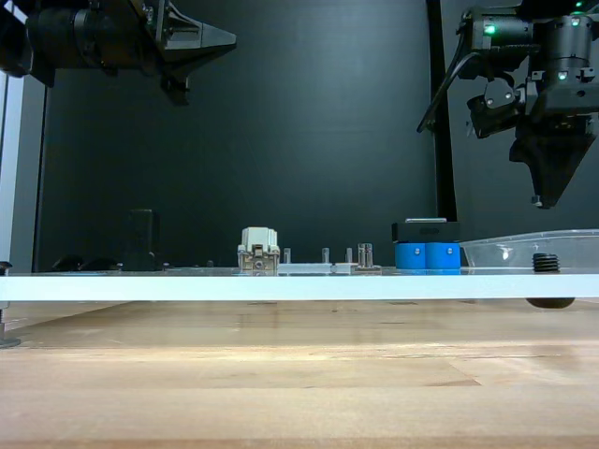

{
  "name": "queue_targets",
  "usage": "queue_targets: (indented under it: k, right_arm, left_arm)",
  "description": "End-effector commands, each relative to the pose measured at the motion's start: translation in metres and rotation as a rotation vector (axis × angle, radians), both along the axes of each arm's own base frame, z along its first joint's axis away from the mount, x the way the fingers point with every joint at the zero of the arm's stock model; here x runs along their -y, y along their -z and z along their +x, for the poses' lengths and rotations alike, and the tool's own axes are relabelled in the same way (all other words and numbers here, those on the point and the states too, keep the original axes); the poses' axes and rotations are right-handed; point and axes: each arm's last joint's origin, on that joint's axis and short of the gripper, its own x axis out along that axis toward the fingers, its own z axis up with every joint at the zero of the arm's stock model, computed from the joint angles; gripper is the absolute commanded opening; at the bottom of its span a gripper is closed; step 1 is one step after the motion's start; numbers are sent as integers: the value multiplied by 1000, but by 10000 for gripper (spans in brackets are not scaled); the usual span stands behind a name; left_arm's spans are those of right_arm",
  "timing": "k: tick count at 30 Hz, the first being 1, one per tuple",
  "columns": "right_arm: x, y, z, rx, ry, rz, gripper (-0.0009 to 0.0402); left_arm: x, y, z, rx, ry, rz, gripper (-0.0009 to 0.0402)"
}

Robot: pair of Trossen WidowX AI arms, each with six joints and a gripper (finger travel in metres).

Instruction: Unfasten the M12 nut and place it in the container

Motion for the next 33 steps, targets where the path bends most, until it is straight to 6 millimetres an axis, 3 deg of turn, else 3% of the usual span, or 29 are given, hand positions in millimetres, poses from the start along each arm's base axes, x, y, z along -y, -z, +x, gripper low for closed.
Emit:
queue_targets:
  k: [1,7,33]
  right_arm:
    - [-2,0,0,1,17,4,12]
    - [-10,4,4,-19,21,16,12]
    - [-87,34,25,-94,-53,40,12]
  left_arm:
    - [0,0,0,0,0,0,0]
    - [0,0,0,0,0,0,0]
    - [0,0,0,0,0,0,0]
